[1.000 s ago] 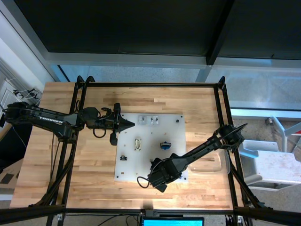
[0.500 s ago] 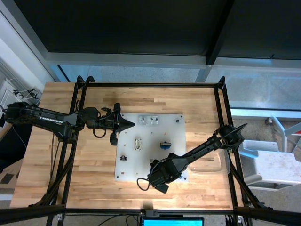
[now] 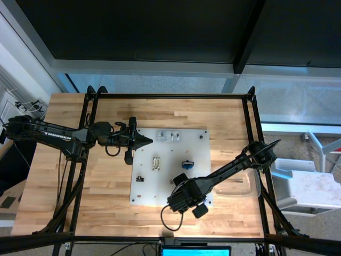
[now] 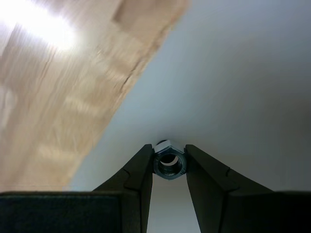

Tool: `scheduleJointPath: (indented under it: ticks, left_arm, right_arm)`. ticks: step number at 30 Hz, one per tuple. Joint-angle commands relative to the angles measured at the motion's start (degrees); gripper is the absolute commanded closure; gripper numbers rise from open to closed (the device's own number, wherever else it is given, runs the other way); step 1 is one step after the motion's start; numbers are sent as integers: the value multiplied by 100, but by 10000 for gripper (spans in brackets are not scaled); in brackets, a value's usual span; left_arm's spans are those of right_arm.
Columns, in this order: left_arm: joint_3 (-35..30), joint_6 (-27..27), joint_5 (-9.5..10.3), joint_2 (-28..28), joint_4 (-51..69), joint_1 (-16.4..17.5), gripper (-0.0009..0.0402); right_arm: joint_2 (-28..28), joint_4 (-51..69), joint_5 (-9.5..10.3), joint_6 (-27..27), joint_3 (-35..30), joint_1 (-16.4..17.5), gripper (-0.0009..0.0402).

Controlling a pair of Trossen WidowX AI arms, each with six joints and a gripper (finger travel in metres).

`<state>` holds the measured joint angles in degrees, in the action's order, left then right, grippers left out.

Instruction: Unfasten the M12 fastener and place in the container

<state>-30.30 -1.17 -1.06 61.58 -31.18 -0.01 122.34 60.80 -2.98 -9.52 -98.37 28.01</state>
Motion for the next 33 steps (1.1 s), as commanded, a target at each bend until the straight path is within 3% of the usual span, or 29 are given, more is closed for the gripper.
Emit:
scheduleJointPath:
  ticks: [1, 4, 19, 24, 33]
  left_arm:
    - [-2, 0, 0, 2, 0, 0, 393]
    - [-2, 0, 0, 2, -2, 0, 393]
    - [-2, 0, 0, 2, -2, 0, 393]
    - [-2, 0, 0, 2, 0, 2, 393]
    - [-2, 0, 0, 2, -2, 0, 393]
  right_arm:
    - [-11, -4, 2, -789, -2, 0, 370]
    - [-50, -2, 2, -1051, -2, 0, 370]
    - [-809, 420, 11, -1008, -2, 17, 370]
    - [-1156, 496, 9, -658, 221, 44, 370]
    - [-2020, 485, 0, 291, 1189, 98, 370]
